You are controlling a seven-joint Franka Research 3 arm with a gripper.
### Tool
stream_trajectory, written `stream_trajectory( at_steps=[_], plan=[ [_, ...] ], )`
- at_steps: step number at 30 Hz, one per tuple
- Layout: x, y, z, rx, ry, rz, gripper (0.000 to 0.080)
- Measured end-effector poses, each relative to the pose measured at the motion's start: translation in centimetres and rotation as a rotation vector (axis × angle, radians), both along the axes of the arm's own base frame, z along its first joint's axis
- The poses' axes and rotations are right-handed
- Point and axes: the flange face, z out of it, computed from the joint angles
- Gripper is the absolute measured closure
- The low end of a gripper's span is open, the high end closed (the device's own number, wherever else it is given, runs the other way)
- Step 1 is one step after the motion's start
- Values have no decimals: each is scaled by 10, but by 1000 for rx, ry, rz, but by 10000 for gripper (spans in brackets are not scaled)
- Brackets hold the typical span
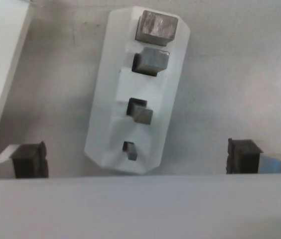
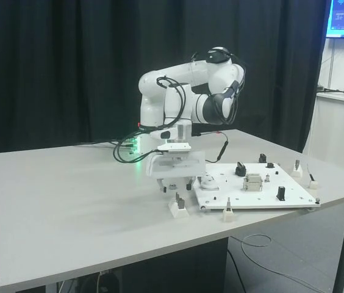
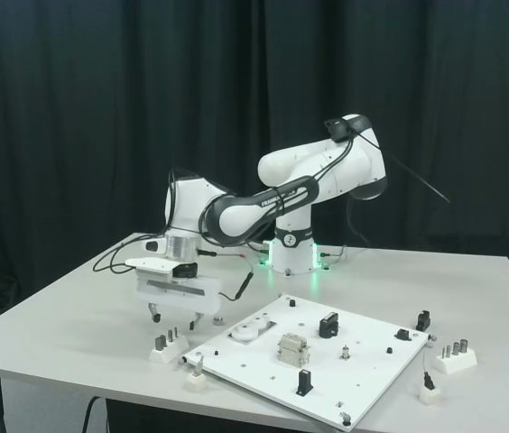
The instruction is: Pick square peg 1.
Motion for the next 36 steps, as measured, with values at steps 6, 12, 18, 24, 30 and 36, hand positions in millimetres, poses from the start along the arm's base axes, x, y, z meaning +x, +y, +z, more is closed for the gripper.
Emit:
stream_trajectory(
  at_steps=[6,12,18,24,30,36],
  plan=[
    [-1,-1,-9,-11,4,-3,3],
    [-1,0,-17,-13,0,-10,3],
    [-2,0,-20,-8,-5,-23,3],
    [-1,-1,-20,-11,-9,-32,100],
    [-1,0,-20,-10,-12,-35,352],
    [1,1,-20,-8,-15,-40,706]
  ],
)
